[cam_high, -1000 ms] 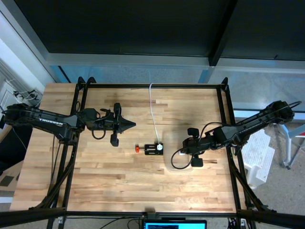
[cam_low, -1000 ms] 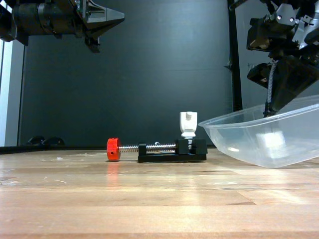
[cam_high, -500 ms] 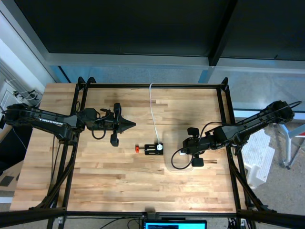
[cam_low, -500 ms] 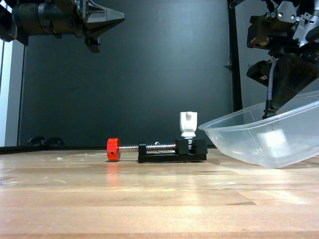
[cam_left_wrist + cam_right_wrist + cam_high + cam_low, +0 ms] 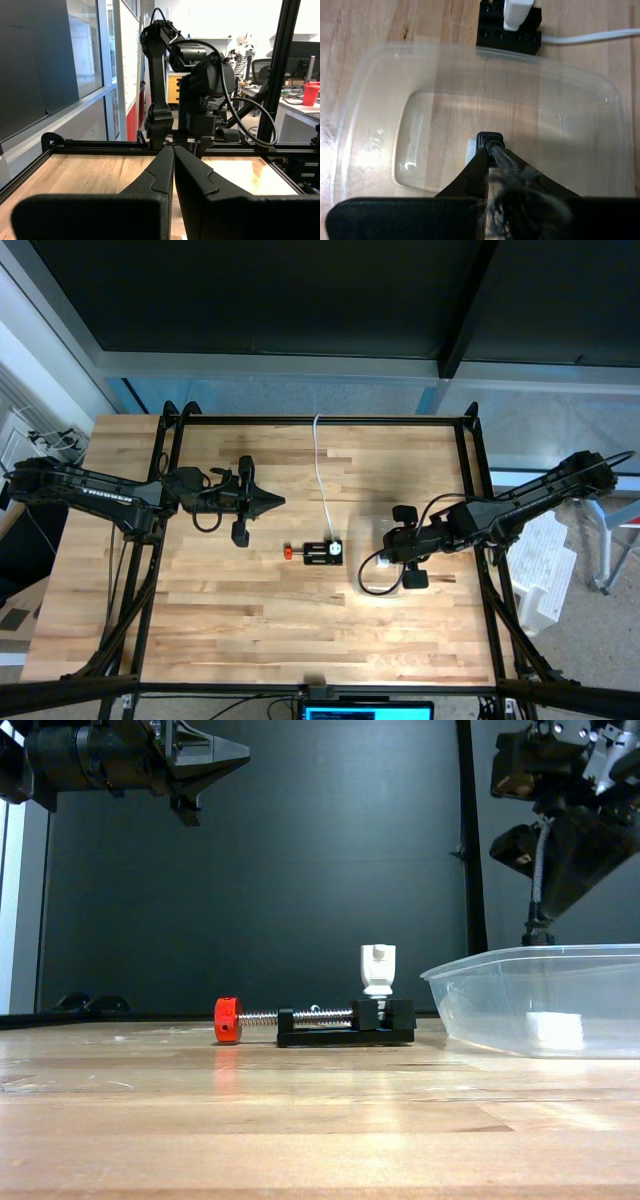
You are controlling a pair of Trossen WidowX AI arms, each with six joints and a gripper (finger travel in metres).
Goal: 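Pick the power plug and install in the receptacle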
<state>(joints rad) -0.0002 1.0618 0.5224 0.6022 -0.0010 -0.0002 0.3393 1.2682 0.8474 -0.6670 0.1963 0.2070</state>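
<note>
Power plug (image 5: 489,139) | pinched in right tool (image 5: 490,153), hanging above clear tray (image 5: 370,100), right of receptacle (image 5: 378,965) | left tool (image 5: 174,150) closed, raised over desk (image 5: 250,620) left side

My left gripper (image 5: 279,502), at the middle left of the high view, is dull black plastic, and my right gripper (image 5: 489,153), at the middle right, pinches the dull black power plug (image 5: 489,140) over a clear, shiny plastic tray (image 5: 375,115). The table (image 5: 250,620) is smooth pale wood; the receptacle (image 5: 378,968) is smooth white plastic.
</note>
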